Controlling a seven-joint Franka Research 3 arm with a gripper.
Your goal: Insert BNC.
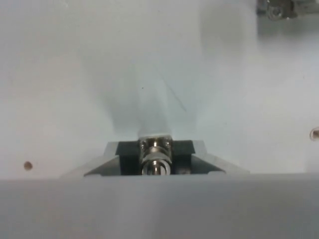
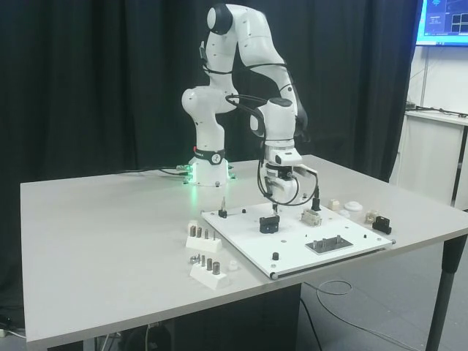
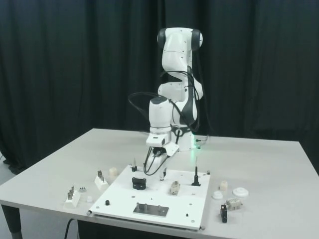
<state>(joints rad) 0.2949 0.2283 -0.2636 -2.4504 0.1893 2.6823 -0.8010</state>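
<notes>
In the wrist view a metal BNC connector [image 1: 156,157] sits between my black finger pads [image 1: 128,155], and the gripper [image 1: 156,162] is shut on it. Below it is the white board [image 1: 99,74], bare and without a socket in sight. In the first room view the gripper [image 2: 276,210] hangs just above the board [image 2: 292,252], close over a black block [image 2: 269,224]. In the second room view the gripper [image 3: 158,159] is behind and to the right of that block [image 3: 138,183], with a small upright fitting [image 3: 163,175] on the board [image 3: 149,199] beneath it.
A grey metal plate [image 2: 329,245] lies near the board's front edge, and a small grey part [image 2: 312,217] and a thin black post [image 3: 196,177] also stand on the board. White peg holders [image 2: 201,235] sit left of the board. Loose white parts [image 3: 240,191] lie on its right.
</notes>
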